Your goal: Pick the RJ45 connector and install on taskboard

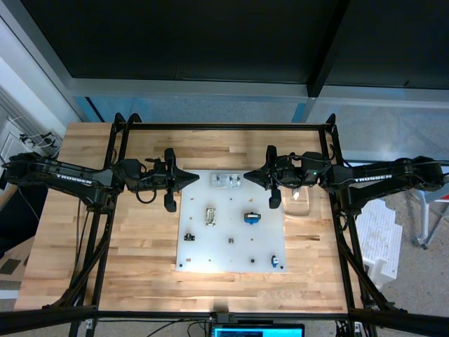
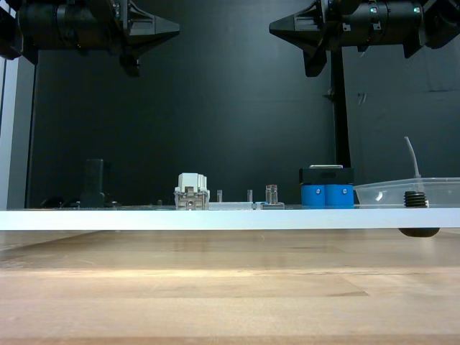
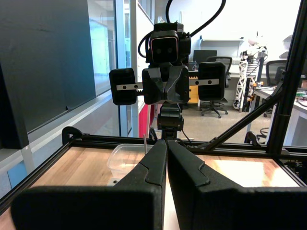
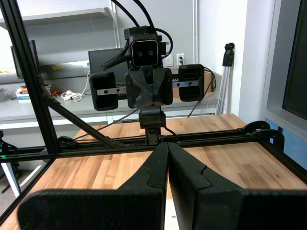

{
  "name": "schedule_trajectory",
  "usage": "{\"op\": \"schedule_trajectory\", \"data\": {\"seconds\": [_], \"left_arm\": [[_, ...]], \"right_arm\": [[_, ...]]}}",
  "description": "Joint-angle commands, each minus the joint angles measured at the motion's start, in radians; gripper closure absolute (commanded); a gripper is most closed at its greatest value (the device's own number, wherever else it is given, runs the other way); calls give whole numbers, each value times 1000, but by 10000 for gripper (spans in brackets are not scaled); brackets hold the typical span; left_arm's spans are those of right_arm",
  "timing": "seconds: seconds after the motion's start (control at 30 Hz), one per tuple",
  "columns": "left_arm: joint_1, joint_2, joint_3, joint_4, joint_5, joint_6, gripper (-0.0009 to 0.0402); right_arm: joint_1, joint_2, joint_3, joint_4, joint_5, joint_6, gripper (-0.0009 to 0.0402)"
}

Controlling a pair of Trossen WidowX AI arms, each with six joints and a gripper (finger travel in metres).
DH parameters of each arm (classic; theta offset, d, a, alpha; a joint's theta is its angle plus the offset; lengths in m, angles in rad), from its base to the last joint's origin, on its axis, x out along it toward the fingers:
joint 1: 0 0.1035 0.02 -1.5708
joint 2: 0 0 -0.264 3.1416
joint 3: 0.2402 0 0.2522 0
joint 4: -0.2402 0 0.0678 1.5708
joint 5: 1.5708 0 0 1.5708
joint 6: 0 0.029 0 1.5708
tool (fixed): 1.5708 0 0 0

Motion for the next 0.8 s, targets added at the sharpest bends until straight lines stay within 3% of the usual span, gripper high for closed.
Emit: {"op": "schedule_trajectory", "data": {"seconds": [0.03,0.33,0.47,0.8], "left_arm": [[0,0,0,0,0,0,393],[0,0,0,0,0,0,393],[0,0,0,0,0,1,393],[0,0,0,0,0,0,393]], "right_arm": [[0,0,0,0,0,0,393],[0,0,0,1,-1,3,393],[1,-8,0,-31,-27,21,393],[1,-89,71,-350,-26,25,393]]}}
